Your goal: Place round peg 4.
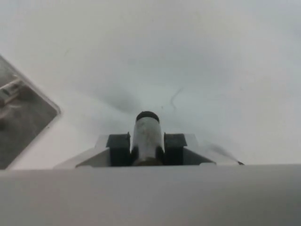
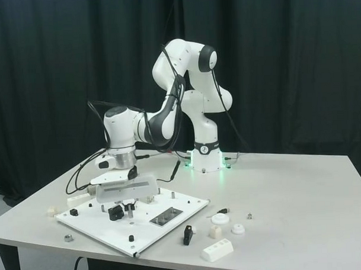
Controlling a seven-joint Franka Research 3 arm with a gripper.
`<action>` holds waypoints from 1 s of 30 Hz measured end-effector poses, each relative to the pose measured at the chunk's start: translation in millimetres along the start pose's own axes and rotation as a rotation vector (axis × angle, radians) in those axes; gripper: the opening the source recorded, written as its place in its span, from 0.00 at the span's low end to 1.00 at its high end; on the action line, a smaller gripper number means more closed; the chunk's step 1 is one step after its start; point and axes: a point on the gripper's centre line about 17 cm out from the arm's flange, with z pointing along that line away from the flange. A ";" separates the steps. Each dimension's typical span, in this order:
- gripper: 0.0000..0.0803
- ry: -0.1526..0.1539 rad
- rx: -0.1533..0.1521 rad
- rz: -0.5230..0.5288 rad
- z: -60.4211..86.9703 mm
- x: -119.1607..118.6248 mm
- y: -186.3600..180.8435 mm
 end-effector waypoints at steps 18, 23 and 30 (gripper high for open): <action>0.19 0.007 -0.006 0.000 -5.0 3.0 3.2; 0.19 0.008 -0.007 0.000 -5.4 3.7 3.0; 0.19 0.009 -0.008 -0.002 -6.0 4.8 2.6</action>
